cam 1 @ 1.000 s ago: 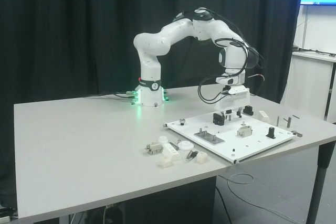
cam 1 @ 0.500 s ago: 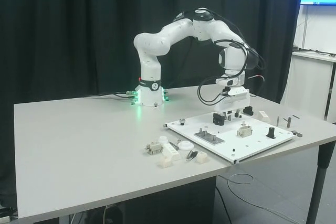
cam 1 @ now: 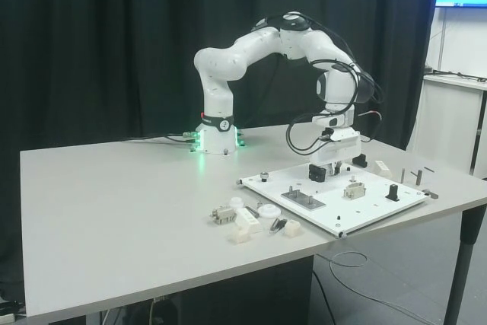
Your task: Remove square peg 2.
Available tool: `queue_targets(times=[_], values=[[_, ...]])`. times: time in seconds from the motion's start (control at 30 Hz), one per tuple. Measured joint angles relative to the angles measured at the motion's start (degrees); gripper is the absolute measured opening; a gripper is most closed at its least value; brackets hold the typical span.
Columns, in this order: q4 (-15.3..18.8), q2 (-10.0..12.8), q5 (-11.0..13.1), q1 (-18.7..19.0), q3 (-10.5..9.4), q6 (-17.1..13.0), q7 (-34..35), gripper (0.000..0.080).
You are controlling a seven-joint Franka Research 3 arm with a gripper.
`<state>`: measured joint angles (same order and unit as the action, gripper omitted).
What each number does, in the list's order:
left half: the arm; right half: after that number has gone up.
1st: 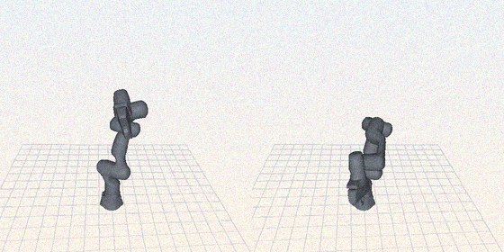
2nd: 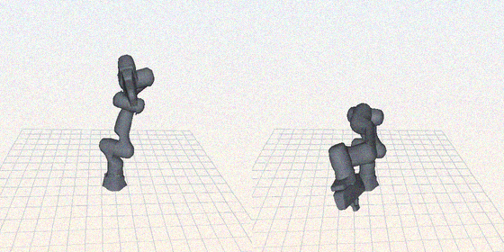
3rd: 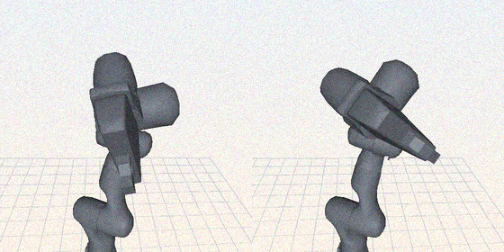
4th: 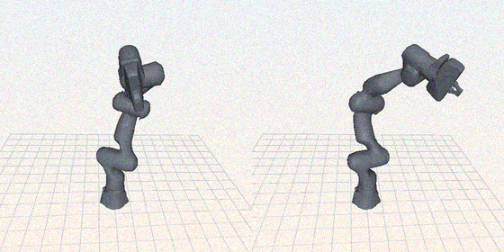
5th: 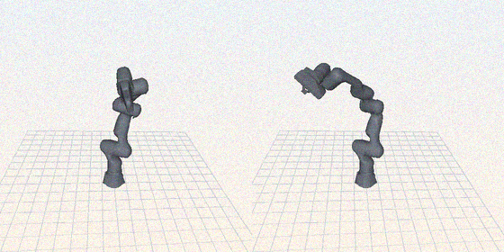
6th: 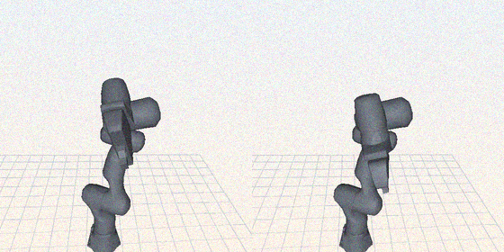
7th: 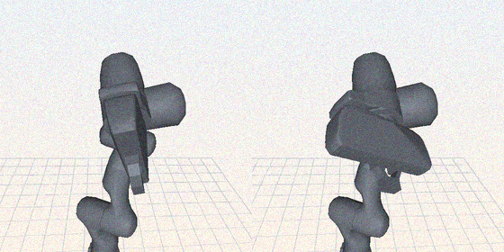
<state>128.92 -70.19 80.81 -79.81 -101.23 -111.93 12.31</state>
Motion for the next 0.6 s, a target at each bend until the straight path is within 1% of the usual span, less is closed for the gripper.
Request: queue_targets(times=[0.1,0.13,0.6], values=[[0.0,0.0,0.0,0.0,-0.01,0.0,-0.2,0.0134],[0.0,0.0,0.0,0.0,-0.01,0.0,-0.2,0.0068],[0.0,0.2,-0.1,0.0,0.25,0.1,-0.2,0.0068]])
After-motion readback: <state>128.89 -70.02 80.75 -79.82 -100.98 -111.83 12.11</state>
